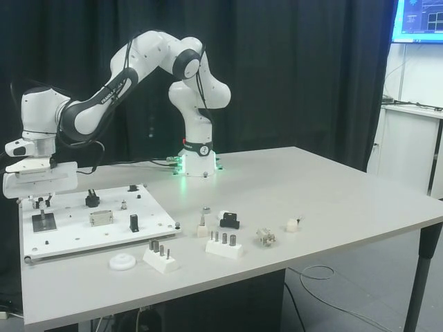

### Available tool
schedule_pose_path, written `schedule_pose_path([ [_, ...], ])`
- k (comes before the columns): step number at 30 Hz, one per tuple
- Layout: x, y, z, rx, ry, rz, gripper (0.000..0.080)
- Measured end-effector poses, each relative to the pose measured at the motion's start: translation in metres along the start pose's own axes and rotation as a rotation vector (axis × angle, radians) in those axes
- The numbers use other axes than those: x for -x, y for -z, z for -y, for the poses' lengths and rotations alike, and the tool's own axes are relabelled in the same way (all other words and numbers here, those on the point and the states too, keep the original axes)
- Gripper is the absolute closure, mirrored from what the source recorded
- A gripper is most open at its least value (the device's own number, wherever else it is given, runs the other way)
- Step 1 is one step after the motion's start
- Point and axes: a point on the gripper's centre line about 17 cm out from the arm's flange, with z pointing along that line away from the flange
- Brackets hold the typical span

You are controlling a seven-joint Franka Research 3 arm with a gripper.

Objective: Insert small gear.

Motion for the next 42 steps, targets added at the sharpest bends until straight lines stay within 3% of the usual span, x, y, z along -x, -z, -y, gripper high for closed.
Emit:
schedule_pose_path([
  [42,0.0024,-0.0042,-0.0013,-0.005,0.014,-0.019,0.0601],
])
